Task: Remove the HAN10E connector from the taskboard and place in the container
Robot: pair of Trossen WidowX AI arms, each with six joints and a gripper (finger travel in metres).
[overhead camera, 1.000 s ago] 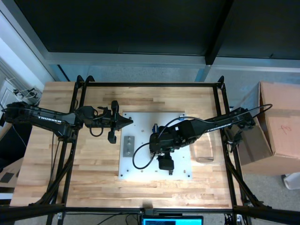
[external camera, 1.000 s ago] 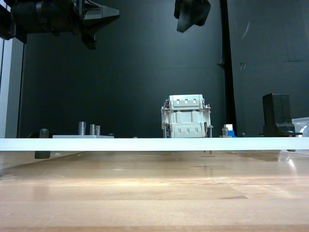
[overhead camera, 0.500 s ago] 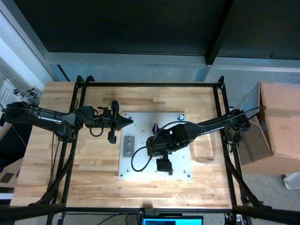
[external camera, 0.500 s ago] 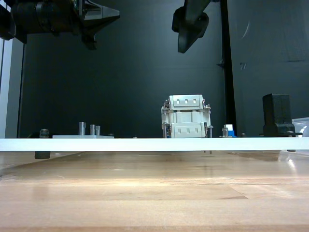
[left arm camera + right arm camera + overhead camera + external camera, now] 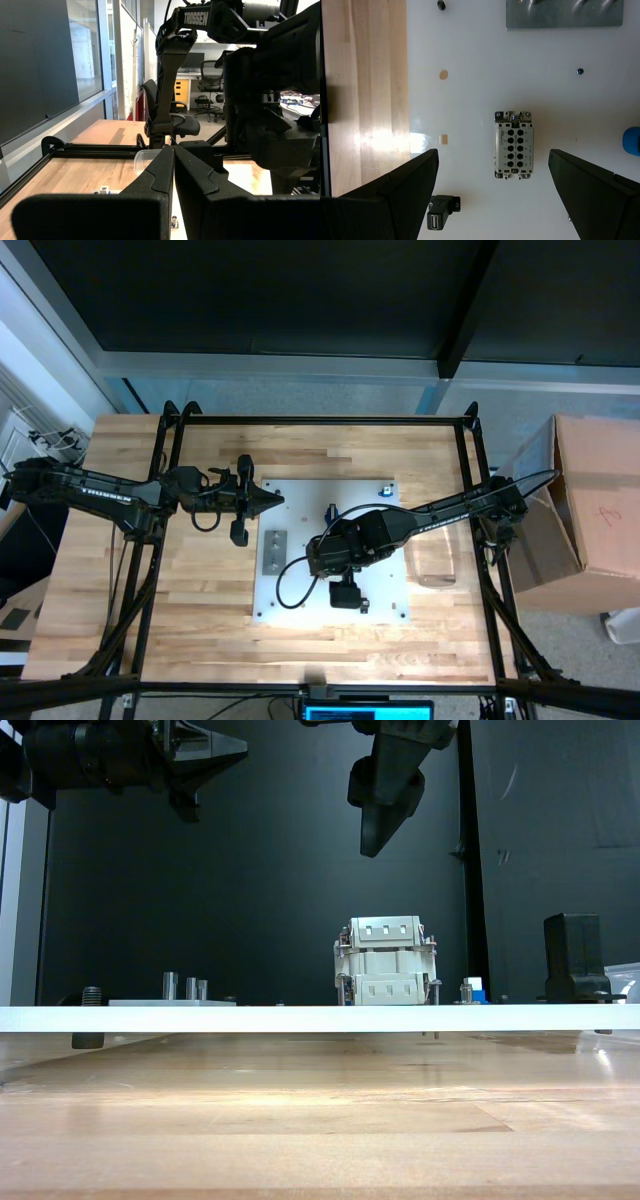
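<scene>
The HAN10E connector [image 5: 386, 963], a grey-beige block with rows of pin holes, stands upright and fully in its seat on the white taskboard [image 5: 250, 1017]. My right gripper [image 5: 372, 835] hangs open well above it. In the right wrist view the connector [image 5: 514, 145] lies between the spread fingers [image 5: 395, 200] of the right gripper [image 5: 493, 155], untouched. From above, the right gripper [image 5: 340, 575] hides the connector. My left gripper [image 5: 272, 500] is shut and empty, high over the board's left edge [image 5: 232, 750], and shows its pressed fingers in the left wrist view [image 5: 174, 152]. The clear container [image 5: 432, 562] sits right of the board.
A metal block with pegs [image 5: 274, 550] is on the board's left part [image 5: 565, 15]. A black plug part [image 5: 575, 955] stands right of the connector [image 5: 442, 205]. A small blue piece [image 5: 385, 487] is at the back. A cardboard box [image 5: 590, 510] stands off the table's right side.
My right gripper has come down toward the connector and shifted slightly left. The connector has stayed in its seat. The left arm has not moved.
</scene>
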